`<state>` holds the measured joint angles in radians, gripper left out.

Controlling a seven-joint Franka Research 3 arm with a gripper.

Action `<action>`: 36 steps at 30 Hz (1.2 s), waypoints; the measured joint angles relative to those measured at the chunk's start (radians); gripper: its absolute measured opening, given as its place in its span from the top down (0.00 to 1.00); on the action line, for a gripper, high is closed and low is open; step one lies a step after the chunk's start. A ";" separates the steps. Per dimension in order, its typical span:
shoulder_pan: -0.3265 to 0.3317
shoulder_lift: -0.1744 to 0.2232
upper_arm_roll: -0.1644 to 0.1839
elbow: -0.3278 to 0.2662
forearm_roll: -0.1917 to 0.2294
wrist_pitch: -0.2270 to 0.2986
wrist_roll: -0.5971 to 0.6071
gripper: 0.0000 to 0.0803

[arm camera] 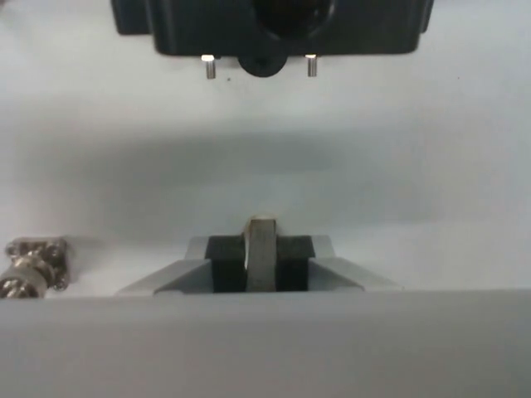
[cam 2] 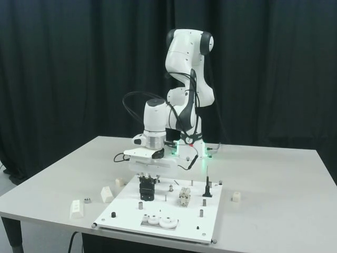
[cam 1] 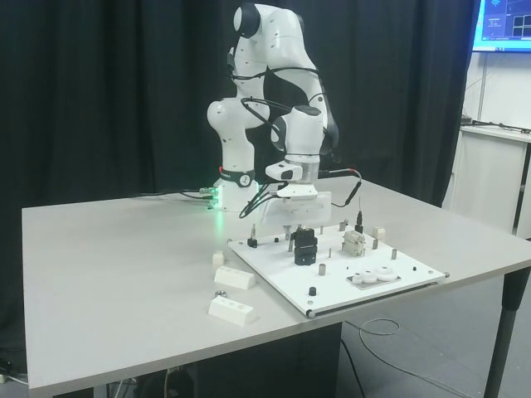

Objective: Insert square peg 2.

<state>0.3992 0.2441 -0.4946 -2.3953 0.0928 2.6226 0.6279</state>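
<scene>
Wrist view: gripper (arm camera: 262, 269) is pinching square peg (arm camera: 261, 249) upright over white board (cam 1: 336, 269) — carrying step; next it's needing alignment w/ its hole, then lowering straight

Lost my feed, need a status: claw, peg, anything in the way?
Claw shut on peg. Claw low over white board, above black block. Peg's path not visible; can't tell if blocked.
</scene>
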 joint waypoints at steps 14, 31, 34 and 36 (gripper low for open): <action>-0.002 0.008 0.000 0.000 0.000 0.001 0.000 0.91; -0.001 0.005 0.003 0.000 0.000 -0.001 0.000 0.81; -0.001 0.001 0.003 0.000 0.000 -0.002 0.000 0.40; -0.002 -0.003 0.003 0.000 0.000 -0.006 0.000 0.40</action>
<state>0.3976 0.2408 -0.4916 -2.3950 0.0928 2.6169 0.6276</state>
